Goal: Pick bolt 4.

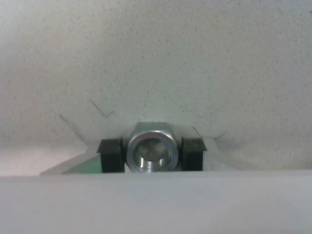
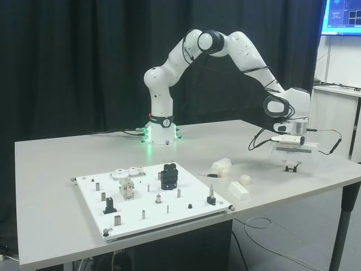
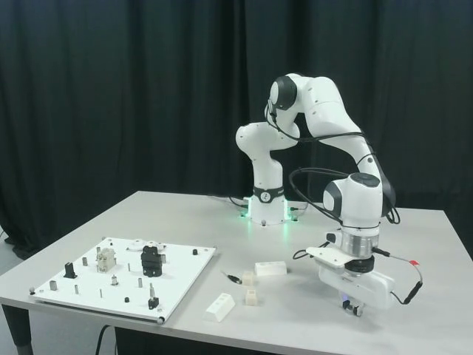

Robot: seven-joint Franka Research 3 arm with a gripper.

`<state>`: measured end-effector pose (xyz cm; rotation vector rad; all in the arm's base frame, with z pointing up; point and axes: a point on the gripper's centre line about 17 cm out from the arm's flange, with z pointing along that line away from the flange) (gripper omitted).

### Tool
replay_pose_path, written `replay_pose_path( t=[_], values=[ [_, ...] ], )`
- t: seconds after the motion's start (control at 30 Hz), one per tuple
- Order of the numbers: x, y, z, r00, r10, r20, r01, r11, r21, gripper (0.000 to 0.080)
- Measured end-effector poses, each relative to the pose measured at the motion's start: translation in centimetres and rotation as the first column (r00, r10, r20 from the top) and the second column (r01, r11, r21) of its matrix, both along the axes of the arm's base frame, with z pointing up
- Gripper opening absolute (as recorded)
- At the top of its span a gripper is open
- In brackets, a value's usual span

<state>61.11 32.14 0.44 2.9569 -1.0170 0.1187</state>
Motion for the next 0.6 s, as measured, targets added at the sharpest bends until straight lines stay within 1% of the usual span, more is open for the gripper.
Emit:
replay_pose_path(
  t=[0.3, 0.6],
  values=[
    [0.4, 0.3, 0.2, 1.0, 0.002, 0.015, -0.002, 1.0, 0.007, 0.0253],
    [1.2, 0.5, 1.1, 0.999, 0.001, 0.032, -0.001, 1.0, 0.014, 0.0253]
  ],
)
